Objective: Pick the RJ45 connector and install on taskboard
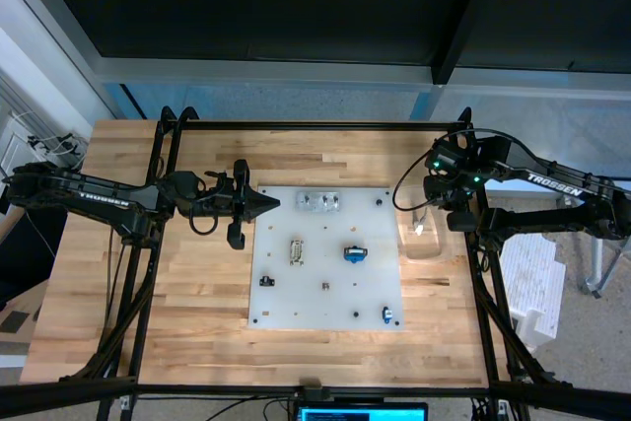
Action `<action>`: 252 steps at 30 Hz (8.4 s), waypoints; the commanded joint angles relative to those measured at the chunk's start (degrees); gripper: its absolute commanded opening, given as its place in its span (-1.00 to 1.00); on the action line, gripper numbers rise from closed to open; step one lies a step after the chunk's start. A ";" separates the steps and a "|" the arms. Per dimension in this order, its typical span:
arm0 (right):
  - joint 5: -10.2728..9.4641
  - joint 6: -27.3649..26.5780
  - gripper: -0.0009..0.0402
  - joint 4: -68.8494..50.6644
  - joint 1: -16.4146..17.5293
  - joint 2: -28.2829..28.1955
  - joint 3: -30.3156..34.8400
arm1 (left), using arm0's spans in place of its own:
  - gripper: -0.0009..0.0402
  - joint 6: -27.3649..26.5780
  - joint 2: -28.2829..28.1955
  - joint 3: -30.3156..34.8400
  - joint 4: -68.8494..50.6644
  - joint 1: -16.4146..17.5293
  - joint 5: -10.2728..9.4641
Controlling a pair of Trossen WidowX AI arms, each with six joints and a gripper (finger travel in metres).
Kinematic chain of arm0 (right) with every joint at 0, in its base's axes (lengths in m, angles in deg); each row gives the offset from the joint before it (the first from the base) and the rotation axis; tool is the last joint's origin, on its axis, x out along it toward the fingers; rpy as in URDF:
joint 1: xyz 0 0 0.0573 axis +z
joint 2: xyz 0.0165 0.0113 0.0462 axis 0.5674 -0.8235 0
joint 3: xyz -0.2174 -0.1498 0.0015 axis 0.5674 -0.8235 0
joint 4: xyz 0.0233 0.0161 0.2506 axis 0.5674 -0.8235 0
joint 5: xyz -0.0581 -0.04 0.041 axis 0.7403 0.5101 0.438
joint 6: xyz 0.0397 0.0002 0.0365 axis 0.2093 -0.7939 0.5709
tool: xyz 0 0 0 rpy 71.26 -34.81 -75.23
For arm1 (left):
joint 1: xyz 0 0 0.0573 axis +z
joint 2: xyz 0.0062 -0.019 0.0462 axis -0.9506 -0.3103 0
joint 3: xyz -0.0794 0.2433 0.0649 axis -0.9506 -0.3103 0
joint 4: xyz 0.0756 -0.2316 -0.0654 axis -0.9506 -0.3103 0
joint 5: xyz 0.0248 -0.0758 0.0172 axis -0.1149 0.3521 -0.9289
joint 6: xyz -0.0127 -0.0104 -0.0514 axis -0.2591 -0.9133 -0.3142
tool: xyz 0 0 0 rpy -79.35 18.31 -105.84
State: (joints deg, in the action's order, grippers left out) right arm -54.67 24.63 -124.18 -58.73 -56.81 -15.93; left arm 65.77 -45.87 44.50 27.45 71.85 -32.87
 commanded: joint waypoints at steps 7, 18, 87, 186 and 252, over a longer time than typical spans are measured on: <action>0.00 -0.17 -0.20 4.59 0.02 -0.74 -2.73 | -0.96 0.02 0.00 0.02 0.02 0.00 0.00; 0.00 -1.18 -0.09 10.36 0.20 -1.14 -8.22 | -0.96 0.02 0.00 0.02 0.02 0.00 0.00; 1.14 1.88 -0.97 21.59 5.97 -5.53 -16.35 | -0.96 0.02 0.00 0.02 0.02 0.00 0.00; 6.05 56.52 -0.96 13.97 55.34 -29.46 18.84 | -0.96 0.02 -0.02 0.02 0.02 0.00 0.00; 7.45 61.07 -0.96 22.01 61.46 -40.15 20.09 | -0.96 0.02 -0.02 0.02 0.02 0.00 0.00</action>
State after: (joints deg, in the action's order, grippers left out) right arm -47.24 85.65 -102.21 2.69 -96.99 4.24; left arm 65.77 -45.87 44.52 27.45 71.85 -32.89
